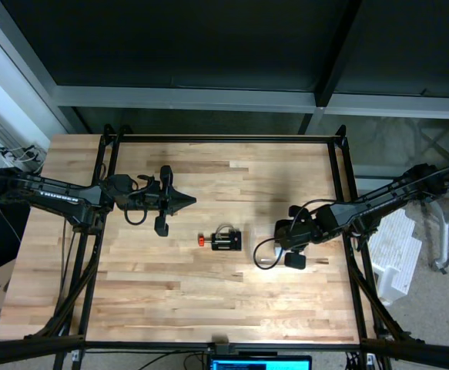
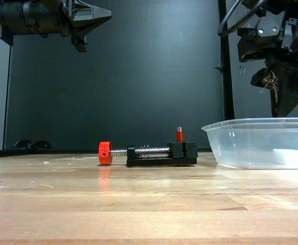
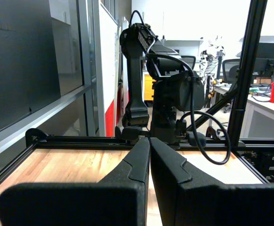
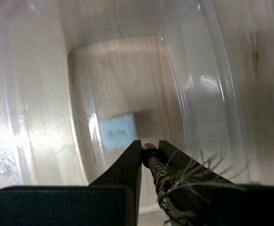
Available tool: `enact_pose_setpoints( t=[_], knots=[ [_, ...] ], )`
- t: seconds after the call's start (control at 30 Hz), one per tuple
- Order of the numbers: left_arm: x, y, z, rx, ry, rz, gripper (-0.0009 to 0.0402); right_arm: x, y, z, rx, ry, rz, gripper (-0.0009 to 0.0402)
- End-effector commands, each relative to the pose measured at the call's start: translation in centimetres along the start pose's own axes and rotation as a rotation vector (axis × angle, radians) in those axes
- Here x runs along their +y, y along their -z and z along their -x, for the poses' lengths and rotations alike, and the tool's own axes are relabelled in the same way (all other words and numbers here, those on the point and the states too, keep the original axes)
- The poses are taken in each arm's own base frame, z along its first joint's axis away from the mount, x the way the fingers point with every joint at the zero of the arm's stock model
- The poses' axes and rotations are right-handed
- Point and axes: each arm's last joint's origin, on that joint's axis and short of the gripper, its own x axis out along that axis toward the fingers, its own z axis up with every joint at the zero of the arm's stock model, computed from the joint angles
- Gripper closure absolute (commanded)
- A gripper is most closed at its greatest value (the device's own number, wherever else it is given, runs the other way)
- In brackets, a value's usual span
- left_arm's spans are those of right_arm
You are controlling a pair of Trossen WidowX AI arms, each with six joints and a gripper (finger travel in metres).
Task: Remove the RCA connector from the receptacle and place in the container
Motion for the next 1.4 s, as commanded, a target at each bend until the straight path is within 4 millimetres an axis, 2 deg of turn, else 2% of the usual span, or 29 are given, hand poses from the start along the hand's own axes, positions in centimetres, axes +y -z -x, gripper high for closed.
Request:
enact_pose_setpoints(
  t=[0.03, 0.2, 0.47, 0.67, 1.23, 1.4],
  knots=[
    [0.0, 0.0, -0.01, 0.0, 0.0, 0.0, 0.0393, 0.01, 0.42, -0.16, 0.009, 0.003, -0.003, 0.0391],
    [0.01, 0.0, -0.01, 0.0, 0.0, 0.0, 0.0393, 0.08, 0.55, -0.22, 0.011, 0.002, 0.001, 0.0381],
    [0.01, 0.0, -0.01, 0.0, 0.0, 0.0, 0.0393, 0.15, 0.57, -0.22, 0.008, 0.004, 0.002, 0.0309],
    [0.0, 0.0, -0.01, 0.0, 0.0, 0.0, 0.0393, 0.2, 0.6, -0.21, 0.009, 0.003, -0.004, 0.0279],
    [0.01, 0.0, -0.01, 0.0, 0.0, 0.0, 0.0393, 0.25, 0.63, -0.19, 0.011, -0.002, -0.003, 0.0267],
    [0.0, 0.0, -0.01, 0.0, 0.0, 0.0, 0.0393, 0.28, 0.05, 0.66, -0.023, -0.018, 0.009, 0.0267]
  ],
)
